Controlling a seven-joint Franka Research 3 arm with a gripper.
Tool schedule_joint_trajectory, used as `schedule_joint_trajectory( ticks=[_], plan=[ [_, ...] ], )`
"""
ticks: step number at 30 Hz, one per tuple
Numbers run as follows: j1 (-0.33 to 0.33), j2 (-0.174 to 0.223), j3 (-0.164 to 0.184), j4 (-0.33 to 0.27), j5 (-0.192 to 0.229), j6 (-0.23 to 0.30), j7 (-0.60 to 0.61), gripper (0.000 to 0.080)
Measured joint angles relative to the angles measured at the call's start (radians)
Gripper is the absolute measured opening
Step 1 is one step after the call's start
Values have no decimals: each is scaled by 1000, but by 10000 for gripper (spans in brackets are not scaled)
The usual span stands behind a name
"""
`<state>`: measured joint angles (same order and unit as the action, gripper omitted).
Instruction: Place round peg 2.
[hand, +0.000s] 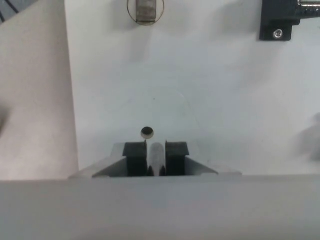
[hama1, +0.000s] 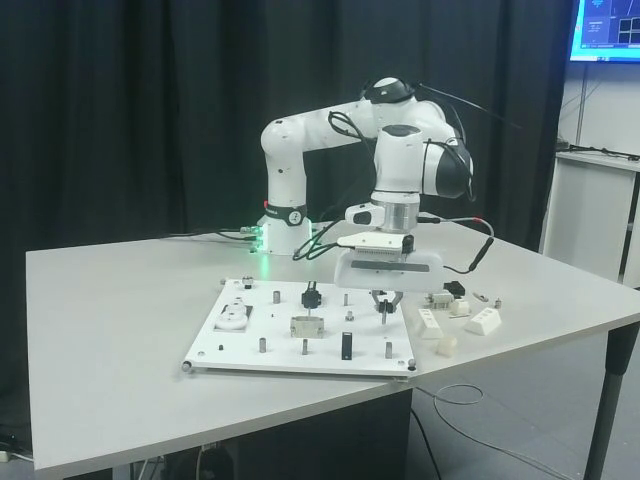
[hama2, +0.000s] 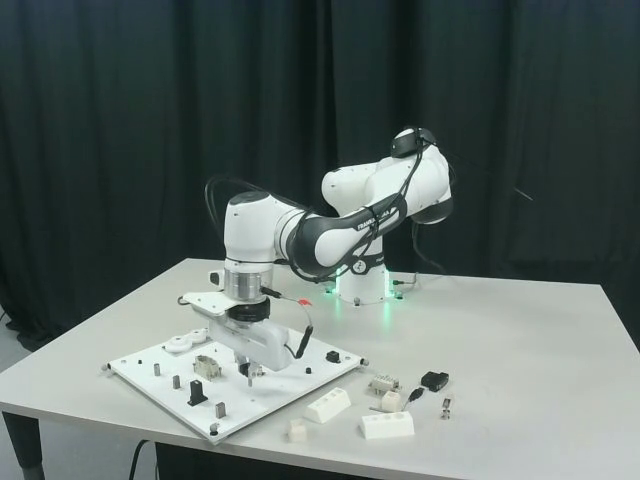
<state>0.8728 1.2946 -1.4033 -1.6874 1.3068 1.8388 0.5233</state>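
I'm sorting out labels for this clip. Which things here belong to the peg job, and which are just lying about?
In the job:
gripper, shut on the round peg
small round hole close by
white board

Lying about:
white blocks on the grey table
black connector
black bracket on the board

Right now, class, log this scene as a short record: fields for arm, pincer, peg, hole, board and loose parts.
arm: white, bent over the board
pincer: shut on peg
peg: grey, upright between the fingers, above the board
hole: small, round, dark, just beside the peg tip
board: white, flat on grey table
loose parts: white blocks on the table, off the board
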Motion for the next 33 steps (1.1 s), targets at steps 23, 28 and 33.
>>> schedule_joint_trajectory(
  ticks=[23, 28, 33],
  plan=[
    [37, -1, 8, 1, 16, -31, 3, 74],
    [68, -8, 8, -2, 16, -46, 38, 74],
    [105, -10, 6, -5, 16, -57, 73, 74]
  ],
)
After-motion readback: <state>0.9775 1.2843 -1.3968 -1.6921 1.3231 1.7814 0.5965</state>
